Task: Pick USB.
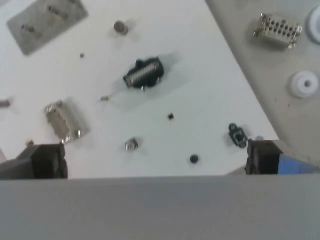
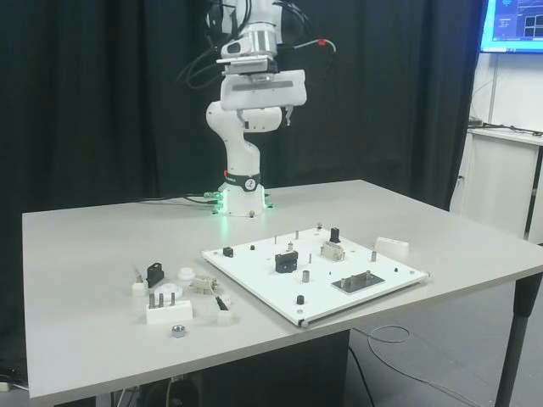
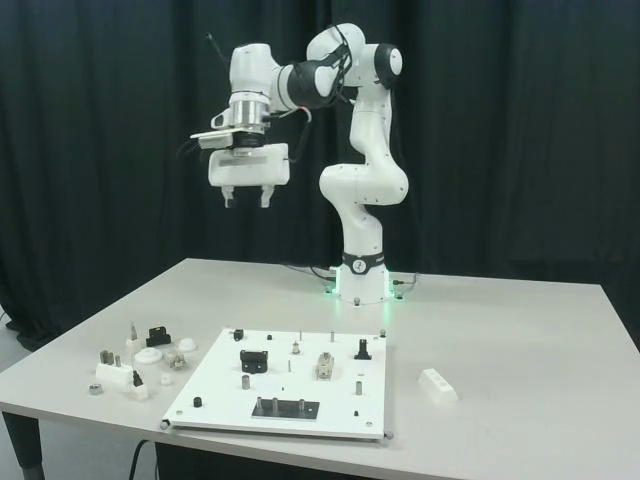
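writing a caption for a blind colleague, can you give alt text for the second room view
A white robot arm bolted on a grey table holds its open gripper high above a white board studded with small connectors and pegs. Loose small parts lie on the table beside the board, against a black curtain.

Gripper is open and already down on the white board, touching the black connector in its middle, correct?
Not quite. The gripper is open, but it is not on the white board or touching the black connector. Both room views show it hanging high above the table, well clear of everything.
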`<action>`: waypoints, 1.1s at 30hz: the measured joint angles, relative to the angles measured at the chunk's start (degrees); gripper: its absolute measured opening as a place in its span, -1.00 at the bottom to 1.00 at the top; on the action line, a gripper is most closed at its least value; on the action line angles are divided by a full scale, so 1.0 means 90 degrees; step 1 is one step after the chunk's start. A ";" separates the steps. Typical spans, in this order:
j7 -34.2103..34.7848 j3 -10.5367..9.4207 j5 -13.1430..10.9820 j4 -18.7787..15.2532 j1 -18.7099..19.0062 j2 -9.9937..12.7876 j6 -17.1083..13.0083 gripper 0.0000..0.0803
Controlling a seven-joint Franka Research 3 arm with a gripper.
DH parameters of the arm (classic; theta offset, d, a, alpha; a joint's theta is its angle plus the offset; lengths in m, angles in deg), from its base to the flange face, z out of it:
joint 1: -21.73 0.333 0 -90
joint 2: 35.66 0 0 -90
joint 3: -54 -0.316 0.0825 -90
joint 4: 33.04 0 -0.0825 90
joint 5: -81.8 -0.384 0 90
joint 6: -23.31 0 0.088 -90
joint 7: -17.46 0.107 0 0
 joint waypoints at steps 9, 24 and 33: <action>0.0000 0.0254 -0.0414 0.0213 -0.0002 0.0596 -0.0549 0.99; 0.0078 0.0424 -0.0953 0.1015 -0.0075 0.1791 -0.0909 0.99; 0.0163 0.0426 -0.1427 0.1635 -0.0331 0.2511 -0.0692 0.99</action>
